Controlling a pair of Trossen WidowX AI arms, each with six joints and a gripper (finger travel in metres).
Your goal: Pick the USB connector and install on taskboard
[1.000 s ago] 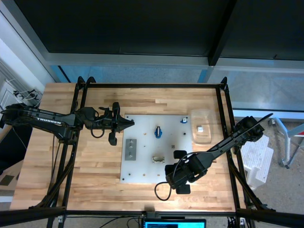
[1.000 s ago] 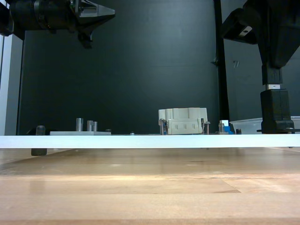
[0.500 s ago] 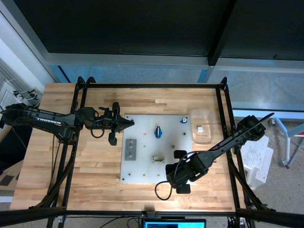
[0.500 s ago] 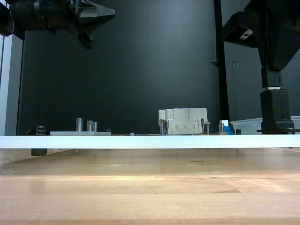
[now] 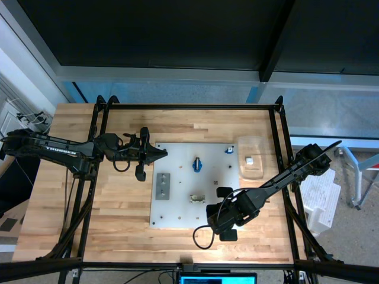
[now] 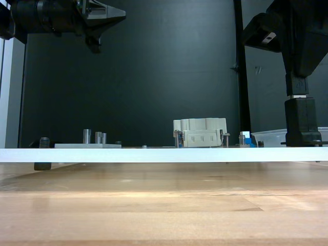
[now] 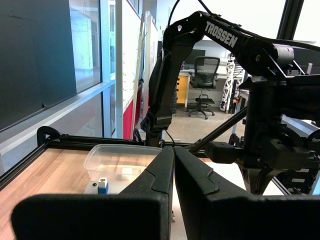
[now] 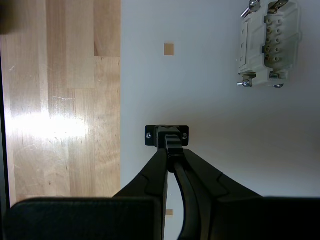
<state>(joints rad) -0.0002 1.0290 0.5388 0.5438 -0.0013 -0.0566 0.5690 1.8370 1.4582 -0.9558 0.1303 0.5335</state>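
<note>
Little shifts over the last second: the right gripper [image 5: 228, 220], clamped on the USB connector [image 8: 172, 145], has eased it slightly deeper into the black port [image 6: 302, 120] near the taskboard's [image 5: 177, 195] near right corner. Seating looks nearly complete. The left gripper [image 5: 161, 152] hangs unmoved above the far left corner, fingers together.

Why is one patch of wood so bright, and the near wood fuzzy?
Right wrist view: light glare on the wooden tabletop, beside the right pincer shut on the USB connector over the taskboard. Low view: near wood looks out of focus; the left pincer hangs high, shut, against a dark backdrop.
</note>
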